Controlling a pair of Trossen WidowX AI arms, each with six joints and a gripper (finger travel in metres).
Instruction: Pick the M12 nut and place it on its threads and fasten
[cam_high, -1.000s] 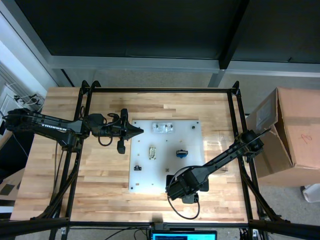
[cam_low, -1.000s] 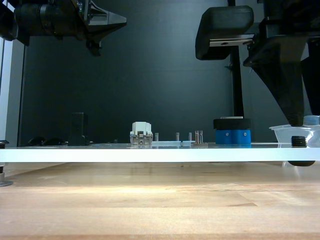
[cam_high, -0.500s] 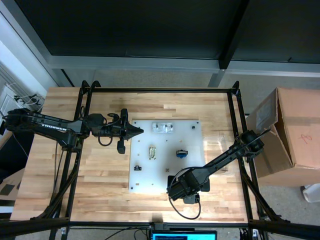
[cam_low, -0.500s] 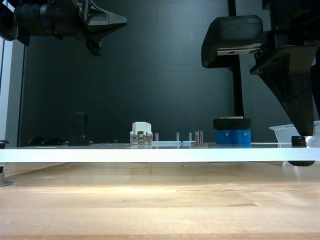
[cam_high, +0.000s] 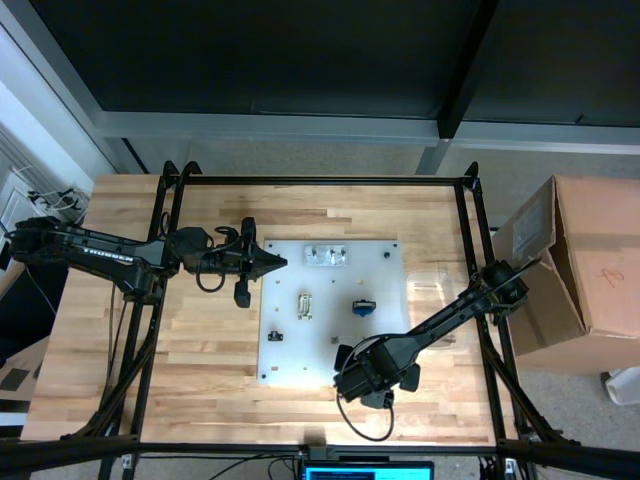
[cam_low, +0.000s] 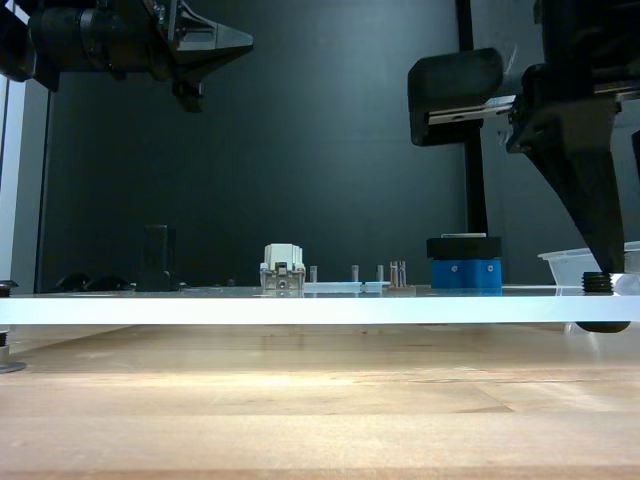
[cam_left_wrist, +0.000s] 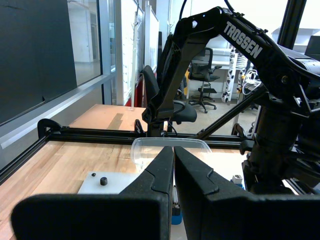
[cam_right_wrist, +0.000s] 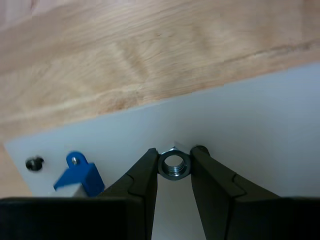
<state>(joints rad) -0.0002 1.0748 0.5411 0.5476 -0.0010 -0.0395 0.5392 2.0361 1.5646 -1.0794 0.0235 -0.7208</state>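
Since last frame right tool has dropped closer to stud, pinching M12 nut; stud ribs bare; left tool pressed together, high over left edge of board.

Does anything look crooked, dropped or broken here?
Nothing stands out. The right gripper holds the silver nut level between its fingertips, low over the white board's near right edge by the black stud; whether it is on the stud I cannot tell. The left gripper hovers shut over the board's far left edge.
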